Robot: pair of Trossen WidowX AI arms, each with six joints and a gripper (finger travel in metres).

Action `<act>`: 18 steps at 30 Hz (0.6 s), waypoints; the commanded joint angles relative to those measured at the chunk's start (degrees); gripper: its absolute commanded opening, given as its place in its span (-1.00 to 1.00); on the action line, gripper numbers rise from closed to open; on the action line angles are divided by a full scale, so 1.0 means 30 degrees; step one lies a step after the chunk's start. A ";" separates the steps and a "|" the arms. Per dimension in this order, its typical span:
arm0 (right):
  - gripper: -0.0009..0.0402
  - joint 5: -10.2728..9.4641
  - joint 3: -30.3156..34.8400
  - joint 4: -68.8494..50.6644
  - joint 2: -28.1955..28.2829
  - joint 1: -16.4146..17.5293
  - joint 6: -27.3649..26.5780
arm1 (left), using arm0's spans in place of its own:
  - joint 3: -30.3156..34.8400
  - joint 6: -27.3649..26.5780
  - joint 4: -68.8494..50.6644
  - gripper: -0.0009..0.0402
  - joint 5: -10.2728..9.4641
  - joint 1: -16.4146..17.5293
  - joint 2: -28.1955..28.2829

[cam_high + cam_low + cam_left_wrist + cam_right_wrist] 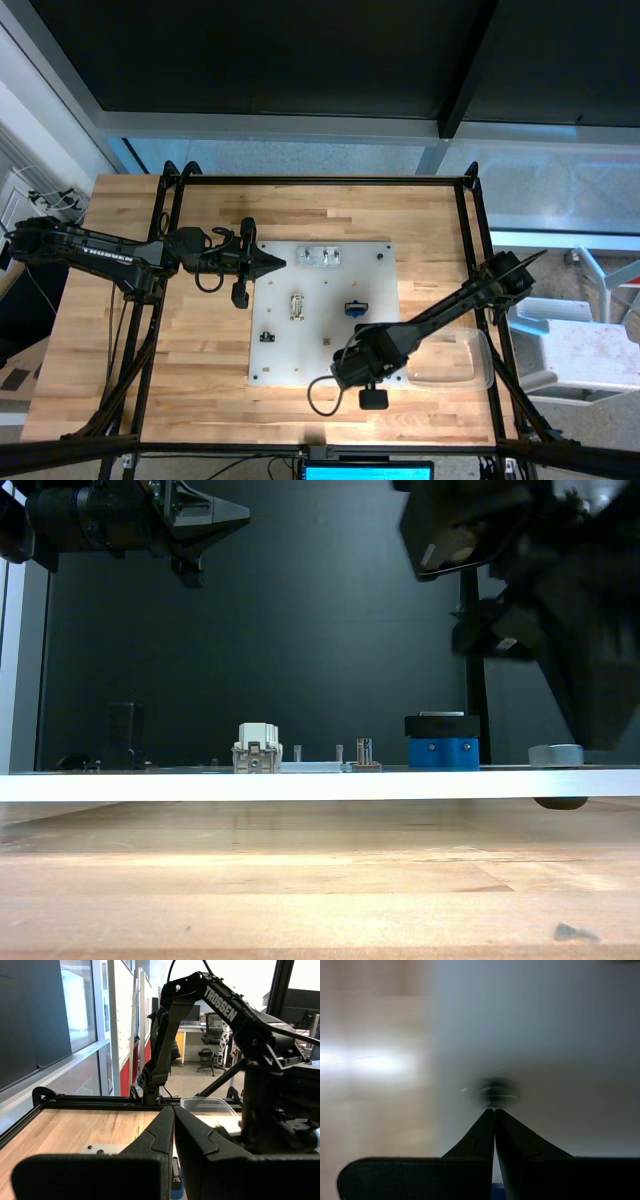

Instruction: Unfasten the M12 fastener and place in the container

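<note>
R gripper [494, 1110] is low over the near right edge of the white board [285, 345], jaws closed tip to tip w/ nothing between them. The M12 fastener [497, 1091] sits just beyond the tips. Low view shows it as a grey disc at board level w/ no ribs visible, so prob. on its stud, but can't tell for sure. The container [450, 362] lies on the counter [180, 340] just right of the board, no nut seen in it. L gripper [270, 263] hangs above the board's far left, jaws closed too.

Risks: shut jaws have no hold on the nut, so a twist would turn nothing. Pressing down could skid the tips off it & scrape the board. Once loose, so small a part could drop or roll away before reaching the tub.
</note>
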 commanded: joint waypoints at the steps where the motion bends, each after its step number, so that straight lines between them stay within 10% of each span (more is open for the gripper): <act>1: -0.96 0.2295 0.0350 -0.0860 -0.0284 -0.0109 0.0889 | 0.0007 0.0000 0.0015 -0.96 0.0000 0.0007 0.0000; 10: -0.96 0.1967 0.0437 -0.1319 -0.0583 -0.0124 0.1071 | 0.0007 0.0000 -0.0007 -0.96 0.0000 0.0007 0.0007; 18: -0.96 -0.1421 0.1144 -0.1122 -0.0714 -0.0044 0.1566 | 0.0007 0.0000 -0.0189 -0.96 -0.0073 0.0029 0.0015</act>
